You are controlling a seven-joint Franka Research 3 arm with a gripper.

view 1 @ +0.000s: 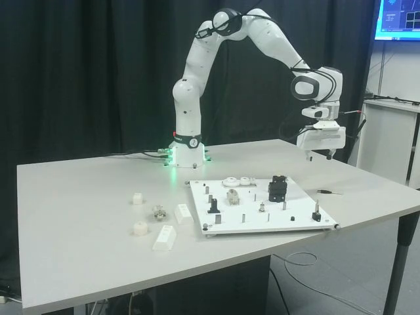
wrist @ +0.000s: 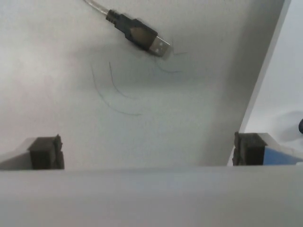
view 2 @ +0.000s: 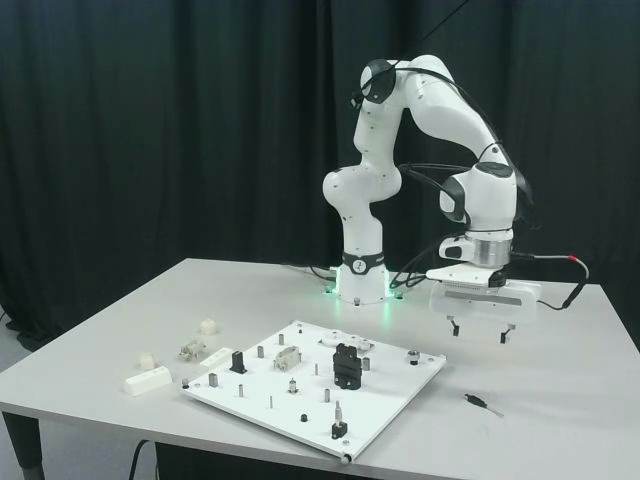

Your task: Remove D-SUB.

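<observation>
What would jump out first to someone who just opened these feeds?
The white arm, arching from its green-lit base at the back of the grey table, with its gripper hanging open above bare table beyond the board's edge. Next, the white board near the table's front edge, studded with small parts, the black block among them. Last, the black cable plug lying on the table under the wrist camera.
</observation>
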